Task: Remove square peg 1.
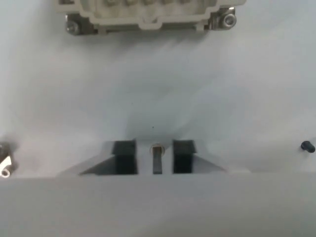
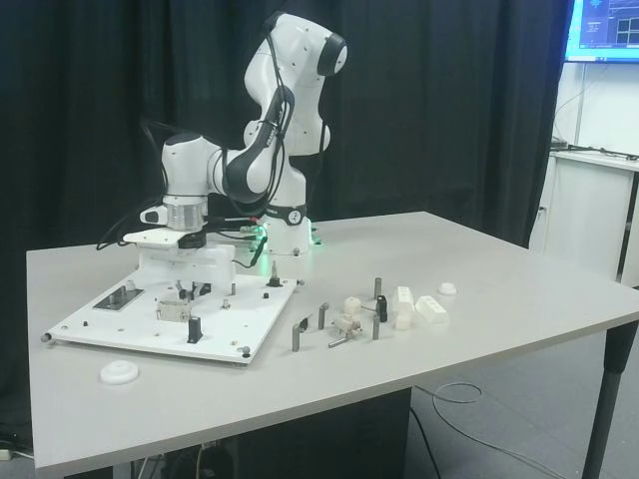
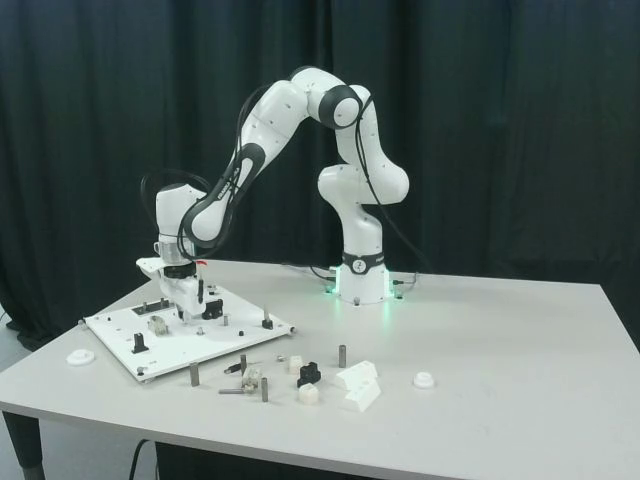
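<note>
In the wrist view a small grey peg [image 1: 157,159] stands upright on the white board [image 1: 197,98], between my two black fingertips. My gripper [image 1: 154,158] is open and straddles the peg, with a narrow gap on each side of it. From the room views the gripper [image 2: 187,289] [image 3: 187,308] points straight down over the middle of the board [image 2: 150,329] [image 3: 170,350], its tips close to the surface. The peg itself is hidden behind the fingers in both room views.
A grey multi-pin connector [image 1: 148,15] [image 2: 175,307] is fixed to the board near the gripper, and a black screw [image 1: 307,146] sits off to one side. Loose pegs [image 2: 297,337] and white blocks [image 2: 431,308] lie on the table beside the board. A white disc [image 2: 118,373] lies near the table's front edge.
</note>
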